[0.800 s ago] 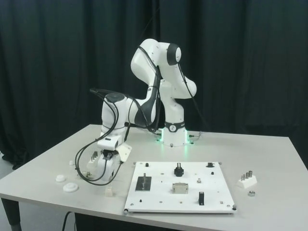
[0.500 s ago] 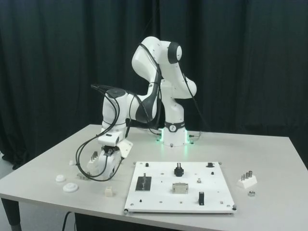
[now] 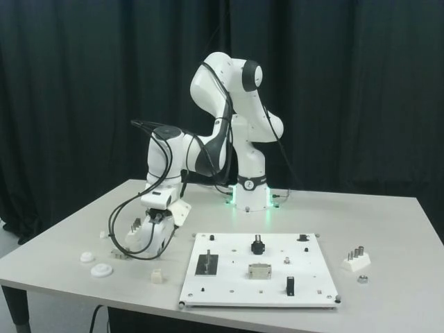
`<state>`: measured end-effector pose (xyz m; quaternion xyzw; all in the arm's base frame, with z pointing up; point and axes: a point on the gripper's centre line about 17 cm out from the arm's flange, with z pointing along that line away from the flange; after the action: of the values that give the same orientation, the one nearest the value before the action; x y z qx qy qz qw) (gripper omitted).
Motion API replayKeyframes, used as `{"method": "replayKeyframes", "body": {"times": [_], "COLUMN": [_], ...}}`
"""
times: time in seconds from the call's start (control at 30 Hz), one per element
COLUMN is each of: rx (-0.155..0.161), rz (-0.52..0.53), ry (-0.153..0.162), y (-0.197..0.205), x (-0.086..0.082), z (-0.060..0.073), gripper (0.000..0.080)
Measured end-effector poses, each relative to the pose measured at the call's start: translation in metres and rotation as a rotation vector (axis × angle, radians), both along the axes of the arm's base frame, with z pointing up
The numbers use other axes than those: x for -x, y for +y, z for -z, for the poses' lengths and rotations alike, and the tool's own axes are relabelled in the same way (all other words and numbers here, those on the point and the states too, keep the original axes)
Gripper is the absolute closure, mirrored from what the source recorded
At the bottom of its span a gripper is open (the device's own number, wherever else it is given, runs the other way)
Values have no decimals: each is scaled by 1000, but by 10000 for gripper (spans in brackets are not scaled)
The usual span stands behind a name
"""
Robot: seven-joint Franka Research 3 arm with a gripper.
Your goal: Insert Ethernet.
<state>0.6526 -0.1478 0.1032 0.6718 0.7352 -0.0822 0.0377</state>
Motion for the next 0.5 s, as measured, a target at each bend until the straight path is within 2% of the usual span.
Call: {"method": "replayKeyframes", "body": {"times": [0.3,0.5], "rx": [4,6], "rz": [38,76], "ry": [-4,15], "y": [-1,4], "x": [1,8], "z": [-1,-7], "gripper": [708,709]}}
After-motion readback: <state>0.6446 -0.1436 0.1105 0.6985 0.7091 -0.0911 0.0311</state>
